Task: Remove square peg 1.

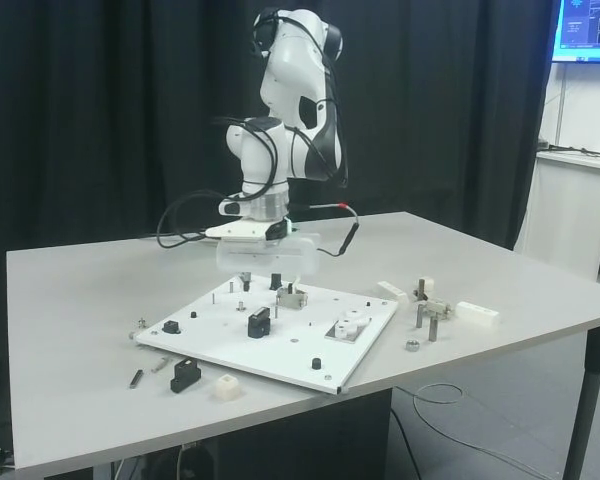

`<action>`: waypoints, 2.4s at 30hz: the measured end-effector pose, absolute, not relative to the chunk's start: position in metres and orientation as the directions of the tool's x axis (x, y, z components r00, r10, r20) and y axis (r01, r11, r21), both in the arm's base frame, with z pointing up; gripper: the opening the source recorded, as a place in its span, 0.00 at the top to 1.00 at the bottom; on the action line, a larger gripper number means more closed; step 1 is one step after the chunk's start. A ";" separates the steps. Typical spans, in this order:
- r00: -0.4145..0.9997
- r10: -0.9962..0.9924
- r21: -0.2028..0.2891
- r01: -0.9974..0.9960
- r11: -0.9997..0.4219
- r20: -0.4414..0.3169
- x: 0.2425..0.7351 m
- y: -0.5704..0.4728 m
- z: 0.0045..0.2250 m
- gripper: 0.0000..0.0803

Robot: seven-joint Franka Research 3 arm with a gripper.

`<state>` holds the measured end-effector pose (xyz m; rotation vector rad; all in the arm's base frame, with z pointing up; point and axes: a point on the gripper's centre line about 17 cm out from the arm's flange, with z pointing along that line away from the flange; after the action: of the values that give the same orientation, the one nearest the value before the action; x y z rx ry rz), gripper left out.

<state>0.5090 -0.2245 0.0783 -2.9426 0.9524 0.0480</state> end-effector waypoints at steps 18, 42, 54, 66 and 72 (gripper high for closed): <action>0.787 -0.617 -0.021 -0.617 -0.787 0.001 0.512 -0.219 0.067 0.00; 0.797 -0.600 0.003 -0.602 -0.799 0.062 0.519 -0.213 0.041 0.00; 0.801 -0.595 0.011 -0.597 -0.802 0.067 0.520 -0.214 0.036 0.00; 0.823 -0.563 0.022 -0.566 -0.824 0.066 0.520 -0.218 0.033 0.14; 0.822 -0.566 0.023 -0.568 -0.823 0.066 0.520 -0.222 0.032 0.36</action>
<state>0.5198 -0.2220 0.0318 -3.0382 0.9455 -0.0899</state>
